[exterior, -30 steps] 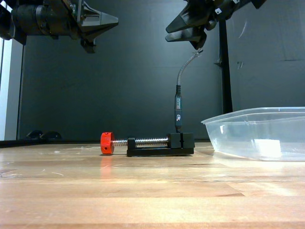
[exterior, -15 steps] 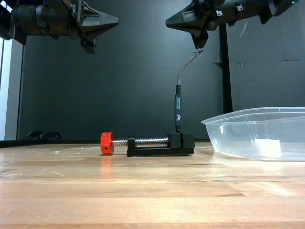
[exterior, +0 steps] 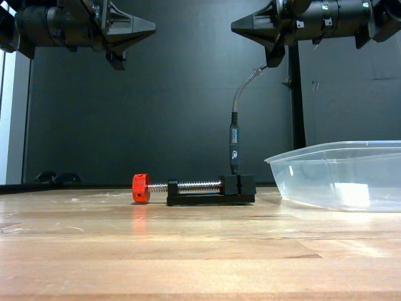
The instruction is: Pick the USB-C connector and install on taskboard
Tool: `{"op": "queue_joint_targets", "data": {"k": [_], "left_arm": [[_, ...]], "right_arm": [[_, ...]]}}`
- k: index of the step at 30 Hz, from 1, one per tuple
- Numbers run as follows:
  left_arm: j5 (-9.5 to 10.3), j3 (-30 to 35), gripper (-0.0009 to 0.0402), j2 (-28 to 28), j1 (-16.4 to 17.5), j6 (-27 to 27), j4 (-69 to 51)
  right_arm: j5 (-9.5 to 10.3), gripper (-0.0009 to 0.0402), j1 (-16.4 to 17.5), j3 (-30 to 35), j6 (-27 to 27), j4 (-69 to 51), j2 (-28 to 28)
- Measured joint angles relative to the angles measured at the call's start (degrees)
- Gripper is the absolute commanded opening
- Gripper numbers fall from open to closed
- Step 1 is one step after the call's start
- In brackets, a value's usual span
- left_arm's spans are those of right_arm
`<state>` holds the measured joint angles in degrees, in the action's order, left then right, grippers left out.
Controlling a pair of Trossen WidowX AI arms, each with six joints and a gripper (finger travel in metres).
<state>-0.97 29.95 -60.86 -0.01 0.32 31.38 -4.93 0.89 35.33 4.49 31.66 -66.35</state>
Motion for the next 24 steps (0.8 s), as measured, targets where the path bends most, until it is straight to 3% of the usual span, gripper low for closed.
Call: {"op": "queue_joint_targets", "data": {"k": [15,18,24], "left_arm": [[0.00,0.00,0.0000,0.00,0.00,-0.02,0.00],[0.02,0.00,0.0000,0.00,0.00,0.00,0.00],[0.00,-0.02,0.0000,0.02,0.00,-0.02,-0.02]], "right_arm": [[2.25,0.0000,-0.02,0.66,0.70,-0.04,-1.44],[3.48,0.0000,-0.04,0.66,0.76,-0.44,-1.49],[3.56,0.0000,-0.04,0.68,0.76,-0.76,-1.49]]}}
